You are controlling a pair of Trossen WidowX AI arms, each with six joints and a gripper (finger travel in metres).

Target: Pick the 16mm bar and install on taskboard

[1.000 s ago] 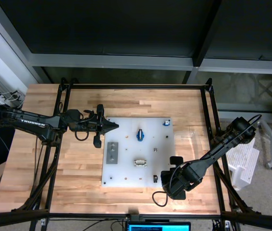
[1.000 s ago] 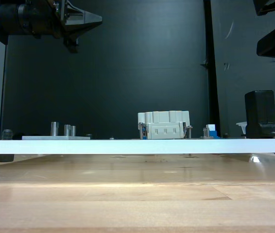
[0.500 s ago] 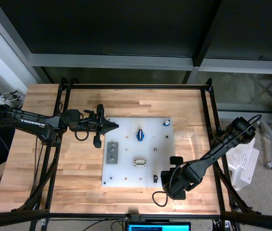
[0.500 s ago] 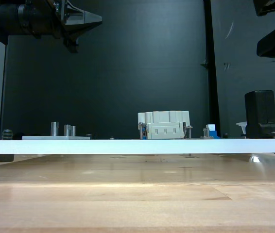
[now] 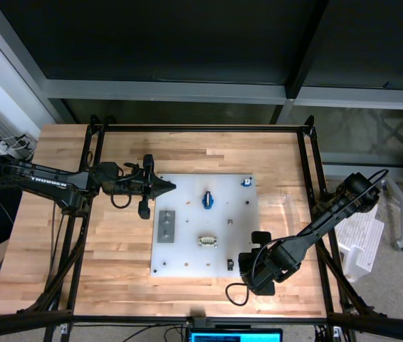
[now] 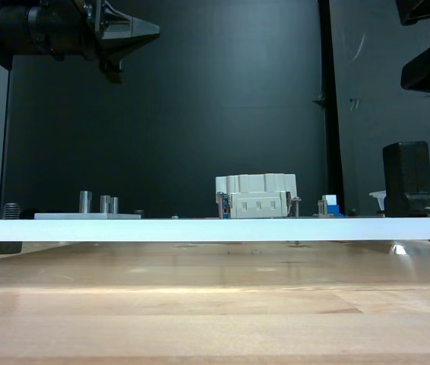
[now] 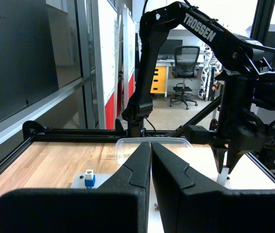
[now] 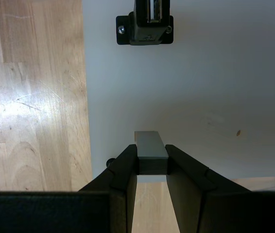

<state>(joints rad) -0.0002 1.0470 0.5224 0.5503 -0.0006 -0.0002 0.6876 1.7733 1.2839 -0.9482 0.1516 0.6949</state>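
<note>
Grey bar point(image 8: 150, 141) half-hidden: right hand point(image 8: 151, 154) above taskboard point(image 8: 200, 87), left hand point(image 7: 150, 146) aloft.

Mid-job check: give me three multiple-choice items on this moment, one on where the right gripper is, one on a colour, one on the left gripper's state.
1. Where is the right gripper?
A) above the taskboard at its near right corner
B) above the blue connector
C) off the table

2. What colour is the 16mm bar between its fingers?
A) blue
B) grey
C) white

3. How is the left gripper, high above the board's far left corner?
A) wide open
B) shut on the bar
C) shut, holding nothing

Answers: 1 A, since the board's edge and the wooden table lie below it. 2 B, since the clamped piece is plain grey. 3 C, since its fingers meet with nothing between them.
</note>
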